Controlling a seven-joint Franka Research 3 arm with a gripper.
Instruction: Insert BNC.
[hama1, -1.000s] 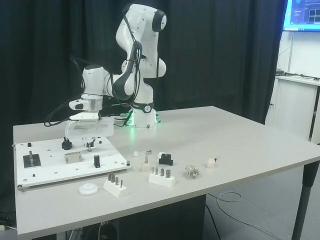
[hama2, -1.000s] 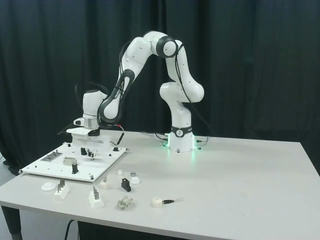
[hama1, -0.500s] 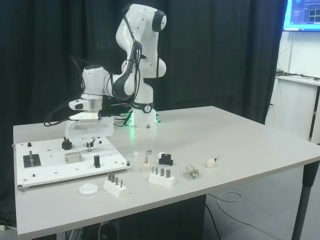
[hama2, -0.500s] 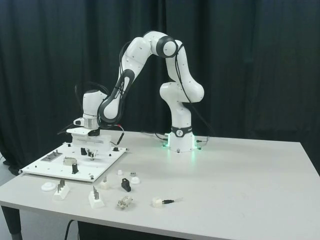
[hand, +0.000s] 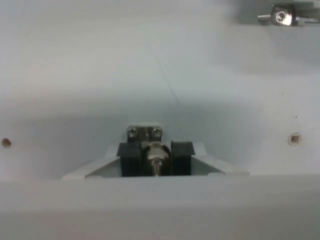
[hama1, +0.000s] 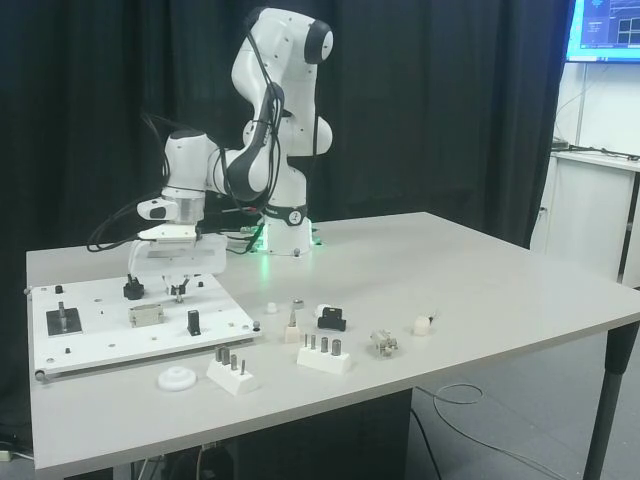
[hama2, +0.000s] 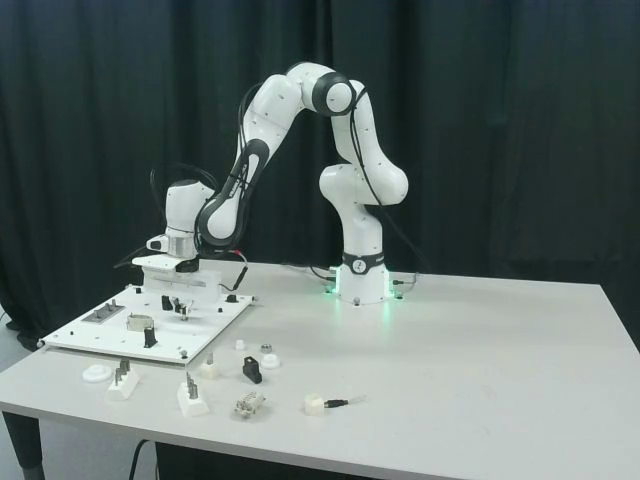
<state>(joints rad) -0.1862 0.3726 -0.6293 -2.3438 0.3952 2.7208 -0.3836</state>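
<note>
In the wrist view my gripper (hand: 155, 160) is shut on the BNC connector (hand: 154, 151), a small metal plug held between two black fingers (hand: 129, 159). Behind the plug a small metal bracket with two screws (hand: 144, 132) sits on the white board (hand: 150, 60). In the first room view the gripper (hama1: 178, 284) hangs low over the far part of the white board (hama1: 100, 345), with the plug (hama1: 178, 292) just at the board's surface. The second room view shows the gripper (hama2: 180, 298) over the same board (hama2: 90, 338). Whether the plug is seated in its socket is hidden.
On the board stand a black knob (hama1: 132, 290), a black clip (hama1: 192, 320), a grey metal block (hama1: 146, 314) and a post (hama1: 62, 318). Loose on the table lie a white gear (hama1: 176, 378), two white peg blocks (hama1: 322, 353), a black piece (hama1: 331, 318) and a metal connector (hama1: 383, 343).
</note>
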